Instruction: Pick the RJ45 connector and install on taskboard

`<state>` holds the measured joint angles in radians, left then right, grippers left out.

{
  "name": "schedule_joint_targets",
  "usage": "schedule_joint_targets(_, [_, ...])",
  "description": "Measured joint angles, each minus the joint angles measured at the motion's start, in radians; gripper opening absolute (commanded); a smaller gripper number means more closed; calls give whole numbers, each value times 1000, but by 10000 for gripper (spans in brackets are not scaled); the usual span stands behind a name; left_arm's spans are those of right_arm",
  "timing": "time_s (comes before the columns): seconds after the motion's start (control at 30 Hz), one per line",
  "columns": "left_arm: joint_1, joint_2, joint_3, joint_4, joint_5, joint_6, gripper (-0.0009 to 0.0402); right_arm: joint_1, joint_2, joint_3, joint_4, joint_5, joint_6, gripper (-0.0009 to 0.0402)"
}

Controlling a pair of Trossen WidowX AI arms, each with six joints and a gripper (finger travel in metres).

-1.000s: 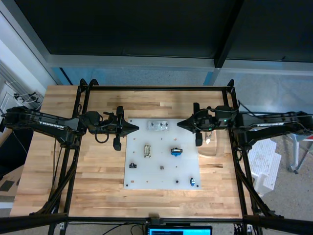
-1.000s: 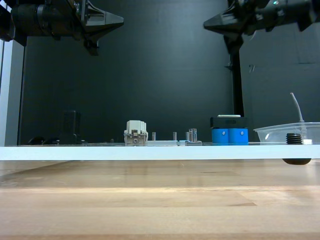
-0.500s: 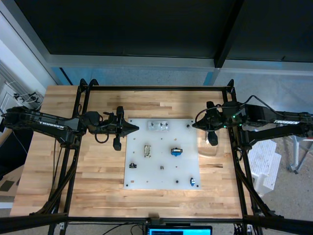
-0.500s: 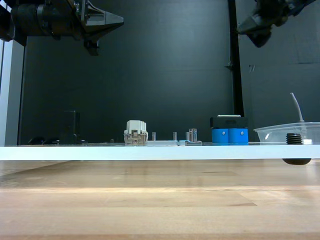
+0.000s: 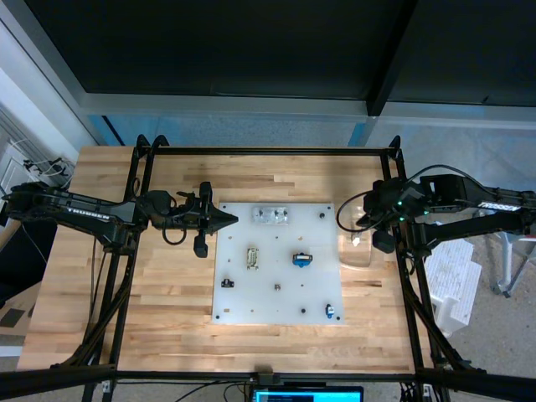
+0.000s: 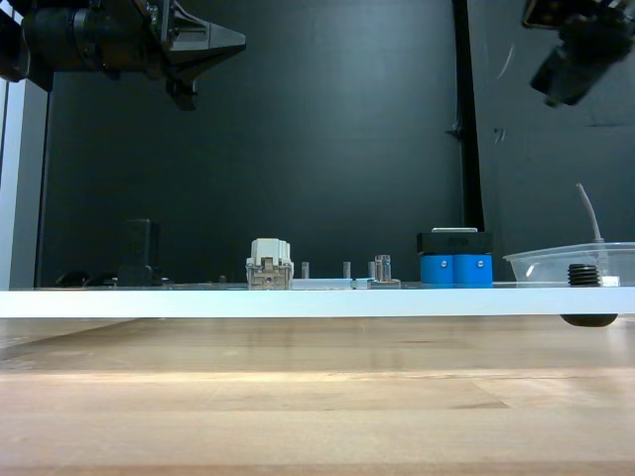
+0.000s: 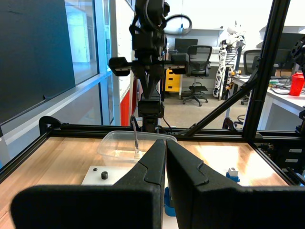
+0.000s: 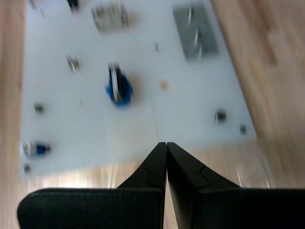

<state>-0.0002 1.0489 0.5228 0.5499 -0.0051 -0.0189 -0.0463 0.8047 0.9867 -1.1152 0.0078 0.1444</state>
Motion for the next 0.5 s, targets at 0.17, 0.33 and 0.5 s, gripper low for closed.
schedule_joint_targets(0.17, [0,0,0,0,0,0,0,-11,-7,0,-114,-2,-3,0])
schedule_joint_targets(0.33, [0,0,0,0,0,0,0,-49,-7,0,-177,-10,-21,2])
schedule_joint_targets(0.5, [0,0,0,0,0,0,0,-122,4,0,-211,-33,-81,30])
